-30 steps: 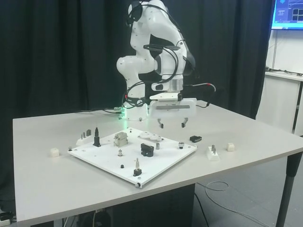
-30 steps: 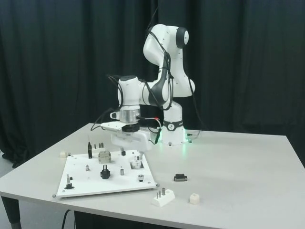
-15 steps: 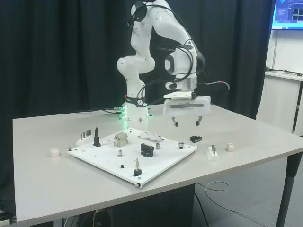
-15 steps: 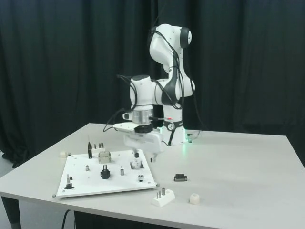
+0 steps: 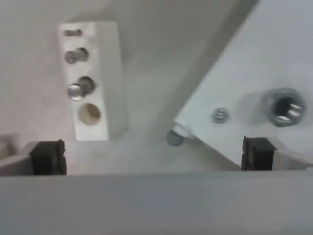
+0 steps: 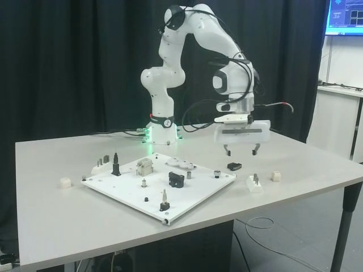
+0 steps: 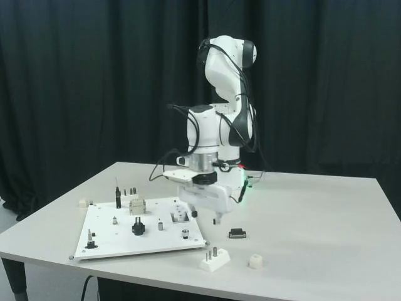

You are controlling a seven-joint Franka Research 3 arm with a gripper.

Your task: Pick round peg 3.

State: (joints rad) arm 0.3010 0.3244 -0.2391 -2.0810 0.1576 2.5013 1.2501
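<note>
Grey table, white board, peg block.

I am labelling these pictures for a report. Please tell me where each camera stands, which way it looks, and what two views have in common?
Wrist view: on the arm's wrist, looking down past both open black fingertips of the gripper at the white peg holder.
First room view: beside the table, facing the arm and white board.
Second room view: another table side, facing the whole arm.
Shared: both room views show the peg holder; the wrist view too.
</note>
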